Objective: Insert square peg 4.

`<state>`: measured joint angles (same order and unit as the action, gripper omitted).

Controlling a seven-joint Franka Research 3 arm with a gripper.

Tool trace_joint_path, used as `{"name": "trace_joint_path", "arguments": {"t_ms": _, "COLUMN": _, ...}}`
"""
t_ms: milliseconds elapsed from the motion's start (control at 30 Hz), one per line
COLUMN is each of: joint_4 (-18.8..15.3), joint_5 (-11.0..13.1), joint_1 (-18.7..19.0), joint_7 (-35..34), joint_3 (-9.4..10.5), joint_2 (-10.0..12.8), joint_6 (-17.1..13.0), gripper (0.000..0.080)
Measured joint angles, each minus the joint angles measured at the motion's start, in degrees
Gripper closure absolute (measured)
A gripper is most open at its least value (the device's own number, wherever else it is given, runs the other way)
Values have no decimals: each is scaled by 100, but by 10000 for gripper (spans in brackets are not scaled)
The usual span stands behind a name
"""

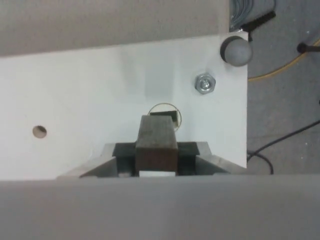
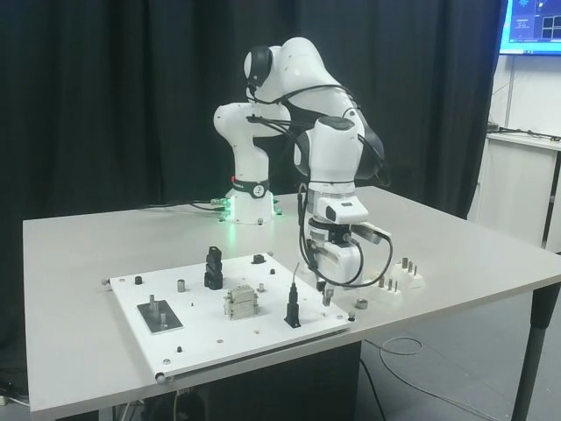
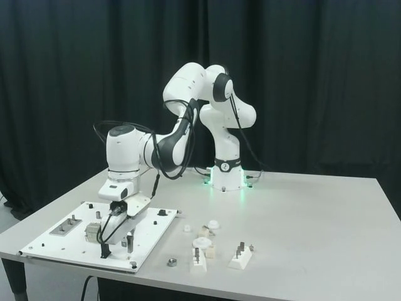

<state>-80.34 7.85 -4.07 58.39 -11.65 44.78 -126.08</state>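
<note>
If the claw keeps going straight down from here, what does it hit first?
Probably the held square peg meets the white board at or near the square hole; exact alignment is unclear.

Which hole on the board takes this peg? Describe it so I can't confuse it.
On the white board, look beside the steel hex nut near the edge. The target is the round-rimmed socket just beyond the dark square peg; the other hole lies far off, plain and smaller.

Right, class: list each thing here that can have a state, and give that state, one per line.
Gripper: shut on the square peg, above the white board.
Square peg: held upright, tip over the hole, not yet inserted.
Hole: open, partly hidden by the peg.
Nut: lying flat on the white board.
</note>
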Motion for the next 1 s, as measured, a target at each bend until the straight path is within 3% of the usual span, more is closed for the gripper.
{"name": "trace_joint_path", "arguments": {"t_ms": 1000, "joint_4": 254, "joint_5": 20, "joint_1": -13, "joint_7": 612, "joint_3": -16, "joint_2": 274, "joint_6": -19, "gripper": 649}}
